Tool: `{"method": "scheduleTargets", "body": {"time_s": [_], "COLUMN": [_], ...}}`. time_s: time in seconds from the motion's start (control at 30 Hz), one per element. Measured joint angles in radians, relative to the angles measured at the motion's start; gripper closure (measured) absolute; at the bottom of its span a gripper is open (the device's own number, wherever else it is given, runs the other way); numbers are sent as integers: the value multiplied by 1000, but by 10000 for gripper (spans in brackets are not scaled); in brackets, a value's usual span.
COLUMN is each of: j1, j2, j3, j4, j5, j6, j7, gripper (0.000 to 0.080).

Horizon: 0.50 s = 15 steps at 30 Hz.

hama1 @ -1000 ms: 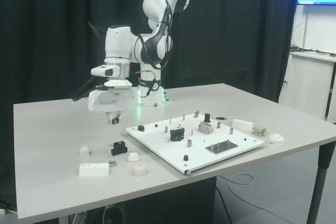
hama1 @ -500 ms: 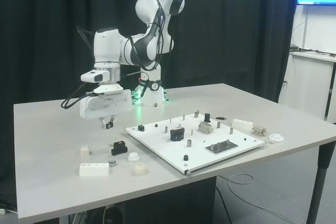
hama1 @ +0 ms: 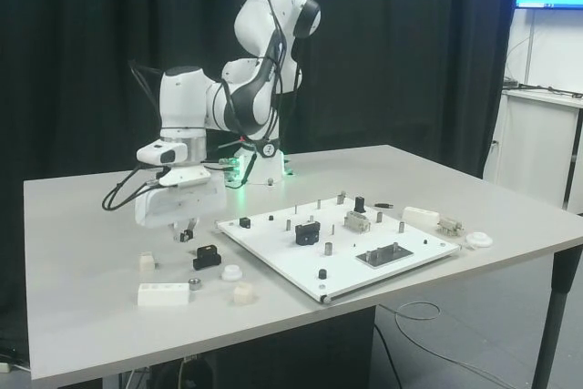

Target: Place BNC.

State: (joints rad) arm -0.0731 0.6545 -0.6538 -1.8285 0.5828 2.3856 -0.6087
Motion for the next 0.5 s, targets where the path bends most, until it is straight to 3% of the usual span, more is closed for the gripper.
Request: {"method": "scheduleTargets", "body": {"time_s": [0.5], "j1": [-40], "j2": [72], "j3": [12], "j4": [54], "j5": [0], "j6": [-5], "j7": [-59], "gripper": [677]}}
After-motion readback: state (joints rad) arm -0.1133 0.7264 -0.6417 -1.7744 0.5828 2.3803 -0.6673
